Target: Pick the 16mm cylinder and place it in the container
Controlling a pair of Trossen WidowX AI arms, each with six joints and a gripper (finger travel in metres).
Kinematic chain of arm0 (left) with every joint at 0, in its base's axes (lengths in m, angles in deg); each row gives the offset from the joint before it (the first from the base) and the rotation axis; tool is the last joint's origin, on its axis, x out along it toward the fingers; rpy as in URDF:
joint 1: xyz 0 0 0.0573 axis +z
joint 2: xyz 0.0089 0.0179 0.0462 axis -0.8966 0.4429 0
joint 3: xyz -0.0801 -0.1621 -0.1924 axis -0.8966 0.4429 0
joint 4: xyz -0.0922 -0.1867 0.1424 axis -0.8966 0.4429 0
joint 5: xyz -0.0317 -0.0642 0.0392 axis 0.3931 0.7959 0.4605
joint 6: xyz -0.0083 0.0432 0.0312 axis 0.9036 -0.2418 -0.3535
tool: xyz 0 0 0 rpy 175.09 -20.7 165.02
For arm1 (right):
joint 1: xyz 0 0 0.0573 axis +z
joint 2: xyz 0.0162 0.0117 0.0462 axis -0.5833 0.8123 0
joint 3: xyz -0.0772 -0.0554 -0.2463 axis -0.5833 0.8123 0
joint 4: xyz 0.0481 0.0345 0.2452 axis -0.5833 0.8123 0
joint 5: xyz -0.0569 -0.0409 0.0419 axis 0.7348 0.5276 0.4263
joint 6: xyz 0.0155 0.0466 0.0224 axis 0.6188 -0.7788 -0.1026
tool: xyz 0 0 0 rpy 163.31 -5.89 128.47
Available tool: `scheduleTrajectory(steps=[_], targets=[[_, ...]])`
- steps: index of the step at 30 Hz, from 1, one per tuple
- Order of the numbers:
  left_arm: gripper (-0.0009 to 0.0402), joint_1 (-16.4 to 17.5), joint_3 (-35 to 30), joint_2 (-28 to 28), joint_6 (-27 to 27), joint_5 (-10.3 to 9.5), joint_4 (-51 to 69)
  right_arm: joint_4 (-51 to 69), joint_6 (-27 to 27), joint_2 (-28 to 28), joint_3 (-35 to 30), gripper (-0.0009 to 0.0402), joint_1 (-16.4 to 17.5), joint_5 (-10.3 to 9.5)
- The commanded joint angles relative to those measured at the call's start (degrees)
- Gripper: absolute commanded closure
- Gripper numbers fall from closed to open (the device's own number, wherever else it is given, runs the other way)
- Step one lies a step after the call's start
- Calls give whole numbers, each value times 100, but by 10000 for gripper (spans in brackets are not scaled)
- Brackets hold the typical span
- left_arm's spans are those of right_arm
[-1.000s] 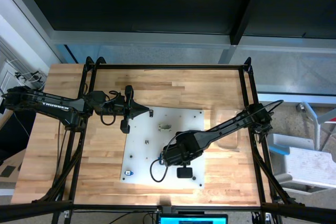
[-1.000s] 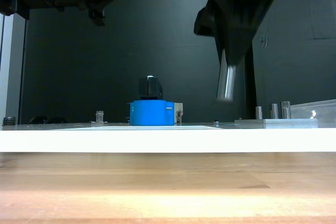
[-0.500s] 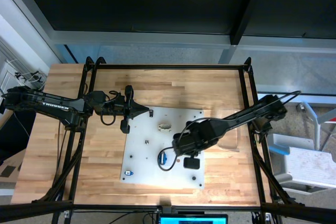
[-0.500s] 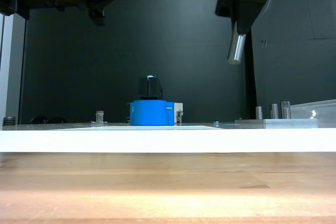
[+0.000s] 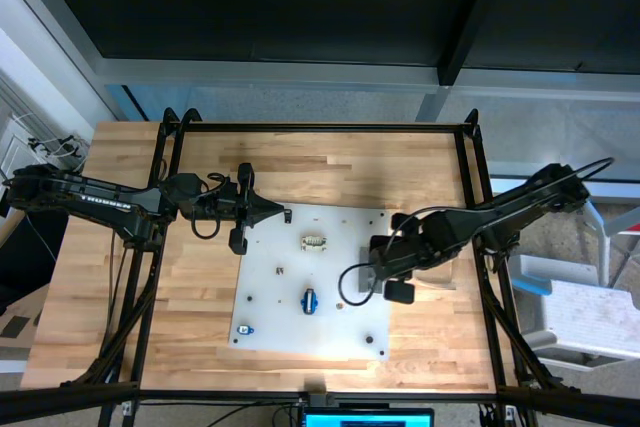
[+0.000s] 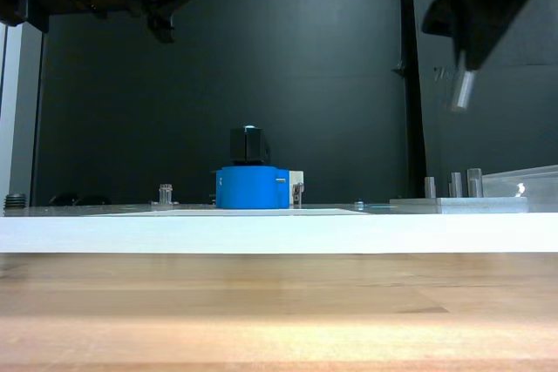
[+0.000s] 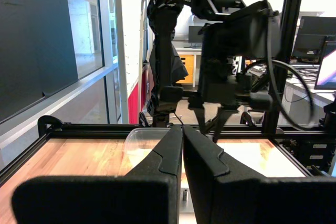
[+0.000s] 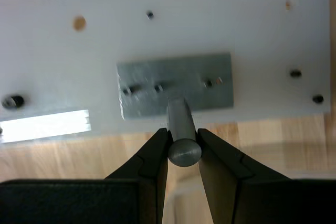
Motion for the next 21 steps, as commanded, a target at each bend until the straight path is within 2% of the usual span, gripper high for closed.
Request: scheduleTrajectory(steps=[1, 8, 21], targets=[[393, 0, -2, 0, -2, 2, 0, -22, 7, -343, 345, 366, 0, -4], [393, 2, -2, 0, -2, 2, 0, -33, -26, -1064, 1067, 366, -42, 0], [393, 2, -2, 0, 0, 2, 0, -33, -444, -2271, 2090, 366, -50, -26]])
